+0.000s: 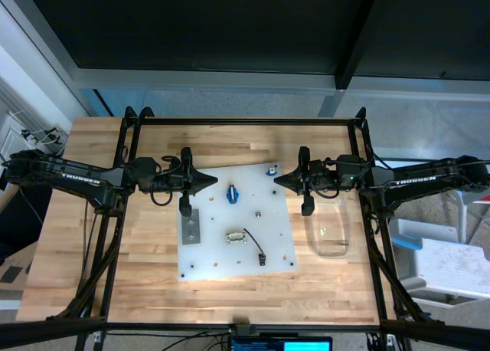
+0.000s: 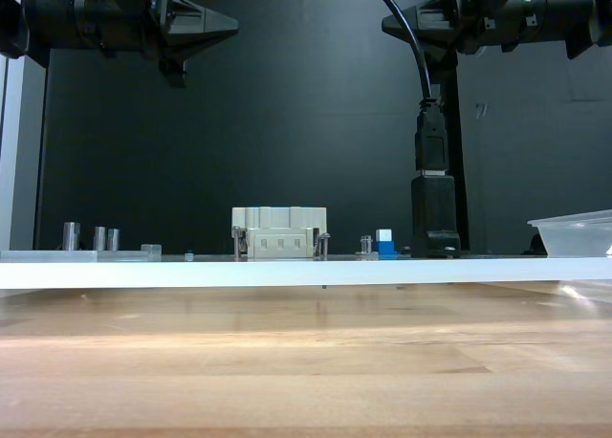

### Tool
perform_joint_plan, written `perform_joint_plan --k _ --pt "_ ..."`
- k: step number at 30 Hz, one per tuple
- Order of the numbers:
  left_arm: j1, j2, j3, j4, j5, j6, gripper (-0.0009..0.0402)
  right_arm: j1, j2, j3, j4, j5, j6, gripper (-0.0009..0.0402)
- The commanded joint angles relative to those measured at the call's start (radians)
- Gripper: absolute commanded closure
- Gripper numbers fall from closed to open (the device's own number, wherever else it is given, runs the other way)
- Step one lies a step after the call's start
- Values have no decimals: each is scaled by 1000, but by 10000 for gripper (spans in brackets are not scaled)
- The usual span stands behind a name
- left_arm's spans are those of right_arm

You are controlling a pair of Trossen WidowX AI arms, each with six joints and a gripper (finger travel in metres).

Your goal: Remove the USB connector from the USB hub and place in the container

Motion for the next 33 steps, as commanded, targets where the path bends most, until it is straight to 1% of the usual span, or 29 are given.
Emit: perform_joint_plan --k 1,4,7,9,11,18,19,20,21,22,24,25,26,28,33 --pt "0 0 0 0 0 0 392 1 0 63 -124 0 56 393" --pt "0 0 0 0 0 0 392 4 0 139 -278 -10 59 393" --pt "0 0 0 0 0 0 392 10 5 217 -435 -16 97 393" --pt "0 0 0 0 0 0 392 11 10 261 -530 -72 94 393" --pt "0 0 0 0 0 0 392 17 19 300 -613 -115 94 393" --pt "0 0 0 0 0 0 392 87 42 412 -913 -112 88 393" --pt "0 0 0 0 0 0 392 99 42 418 -937 -102 89 393" --pt "0 0 0 0 0 0 392 111 42 424 -961 -84 90 393" --pt "0 0 0 0 0 0 392 126 42 431 -988 -58 95 393" --pt "0 0 0 0 0 0 392 148 45 436 -1013 -26 102 393" --pt "0 0 0 0 0 0 392 203 64 448 -1069 49 125 393" --pt "0 0 0 0 0 0 392 231 77 455 -1089 72 133 393" --pt "0 0 0 0 0 0 392 256 88 461 -1103 78 150 393" --pt "0 0 0 0 0 0 392 294 105 470 -1112 79 180 393" --pt "0 0 0 0 0 0 392 364 146 483 -1116 81 254 393"
